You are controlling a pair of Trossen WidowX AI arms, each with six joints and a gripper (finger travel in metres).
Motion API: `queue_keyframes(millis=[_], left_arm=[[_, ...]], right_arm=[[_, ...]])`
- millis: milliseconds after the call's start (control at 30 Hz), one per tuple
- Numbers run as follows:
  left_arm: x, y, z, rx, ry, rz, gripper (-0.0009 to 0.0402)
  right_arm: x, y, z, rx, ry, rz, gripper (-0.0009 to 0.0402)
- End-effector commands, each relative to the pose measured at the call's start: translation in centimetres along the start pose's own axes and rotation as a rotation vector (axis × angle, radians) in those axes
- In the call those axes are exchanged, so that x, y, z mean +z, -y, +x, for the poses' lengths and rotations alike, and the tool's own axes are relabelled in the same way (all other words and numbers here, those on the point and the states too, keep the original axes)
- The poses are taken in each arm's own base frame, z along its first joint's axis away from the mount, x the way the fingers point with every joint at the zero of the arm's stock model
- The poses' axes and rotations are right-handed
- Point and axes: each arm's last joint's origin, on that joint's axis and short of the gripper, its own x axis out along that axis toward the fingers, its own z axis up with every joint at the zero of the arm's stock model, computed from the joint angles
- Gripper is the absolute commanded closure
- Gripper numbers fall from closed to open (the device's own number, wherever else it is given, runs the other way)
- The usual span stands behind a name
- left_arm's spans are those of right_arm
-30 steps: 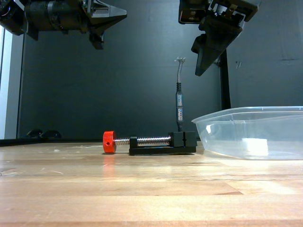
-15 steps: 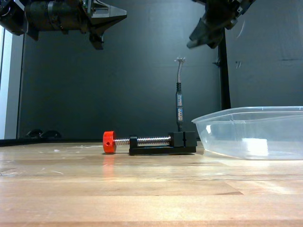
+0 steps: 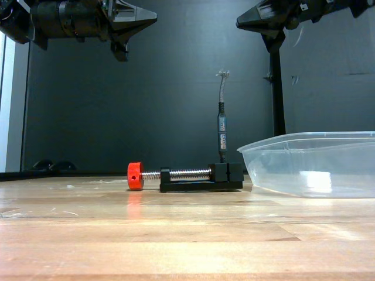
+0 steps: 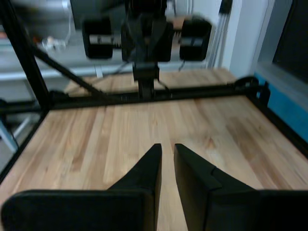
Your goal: Pick the usb-c connector and install on the hub
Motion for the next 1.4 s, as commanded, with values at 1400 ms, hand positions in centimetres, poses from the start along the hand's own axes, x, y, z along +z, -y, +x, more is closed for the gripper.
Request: queue_keyframes(millis=[1400], left_arm=[[0.0, 0.0, 0.0, 0.000, 0.001, 0.000, 0.0393]], right_arm=[[-1.8, 1.2, -0.9, 0.050, 0.207, 0.051, 0.0393]])
